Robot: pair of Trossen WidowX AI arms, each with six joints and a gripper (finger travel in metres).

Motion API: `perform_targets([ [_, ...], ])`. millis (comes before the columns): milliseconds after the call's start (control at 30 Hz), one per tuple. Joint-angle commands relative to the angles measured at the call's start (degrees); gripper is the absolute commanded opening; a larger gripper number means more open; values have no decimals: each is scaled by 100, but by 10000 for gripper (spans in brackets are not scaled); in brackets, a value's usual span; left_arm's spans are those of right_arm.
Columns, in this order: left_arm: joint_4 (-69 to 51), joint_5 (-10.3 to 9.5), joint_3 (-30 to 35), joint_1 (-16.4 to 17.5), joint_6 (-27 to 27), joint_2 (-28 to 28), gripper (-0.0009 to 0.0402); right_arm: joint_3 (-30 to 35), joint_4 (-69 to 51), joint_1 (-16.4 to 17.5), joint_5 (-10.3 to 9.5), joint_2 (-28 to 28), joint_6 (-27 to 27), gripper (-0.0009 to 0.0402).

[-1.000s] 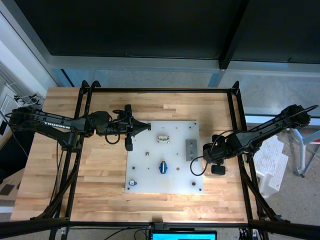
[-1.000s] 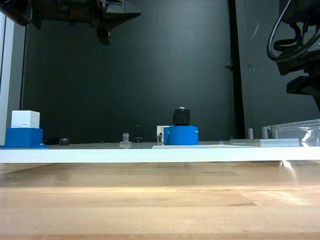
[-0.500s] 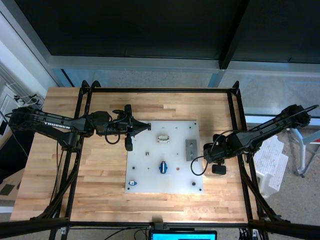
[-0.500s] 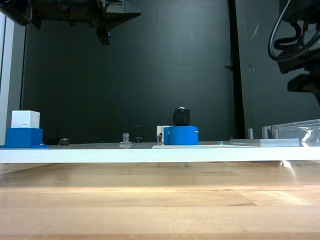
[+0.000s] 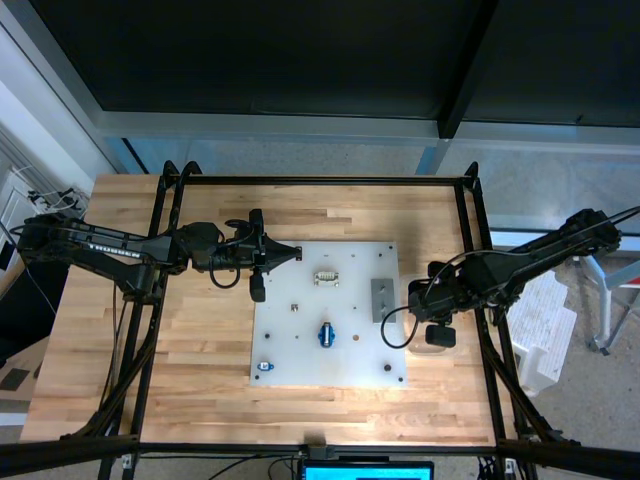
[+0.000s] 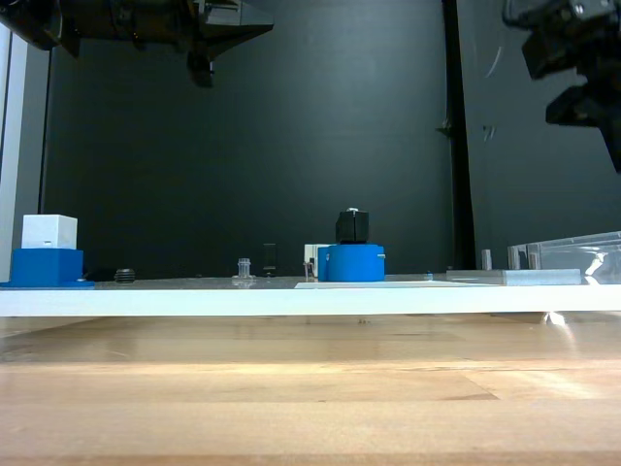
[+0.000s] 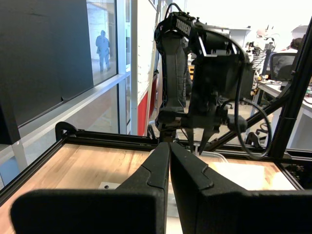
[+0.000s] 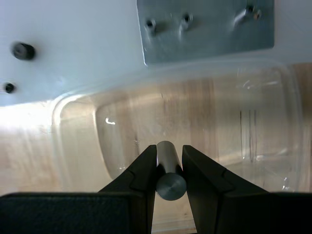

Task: Pick the 16mm cylinder and install on the taskboard

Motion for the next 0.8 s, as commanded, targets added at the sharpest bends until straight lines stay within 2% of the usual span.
perform_targets([
  [33,0,0,2,2,2,0,1,160,-50,2,4,0,2,0],
  [800,2,0,2,2,2,0,1,221,-66,2,44,0,0,0],
])
